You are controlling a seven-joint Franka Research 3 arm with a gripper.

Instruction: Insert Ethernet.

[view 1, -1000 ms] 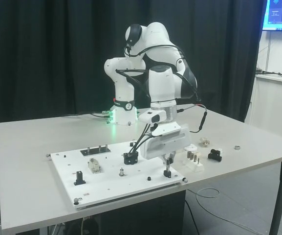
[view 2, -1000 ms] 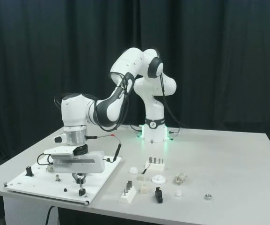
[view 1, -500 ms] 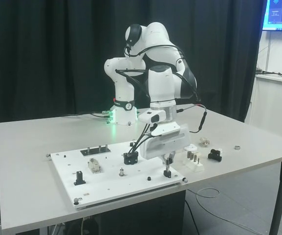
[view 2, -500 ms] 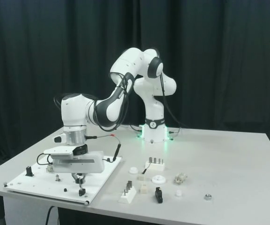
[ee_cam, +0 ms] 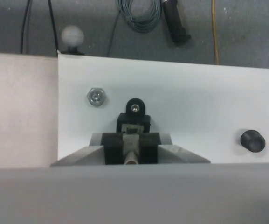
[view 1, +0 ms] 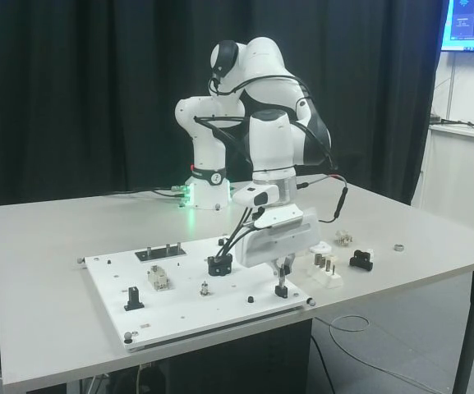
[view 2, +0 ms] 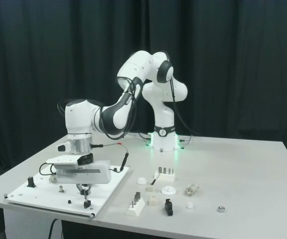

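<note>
Nothing has moved: two fingers (ee_cam: 132, 148) pinch one Ethernet plug (ee_cam: 131, 150) over one black socket (ee_cam: 133, 120)

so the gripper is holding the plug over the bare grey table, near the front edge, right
Not quite. The gripper holds the plug over the white board, not bare grey table. It is near the front edge. Both room views show it.

A grey worktop (view 1: 48, 246) is filling the lower half of the first room view. A white board (view 1: 187, 300) is lying on it at lower centre, the arm's base (view 1: 206, 193) is standing behind, and small white parts (view 2: 155, 191) are sitting scattered nearby.
</note>
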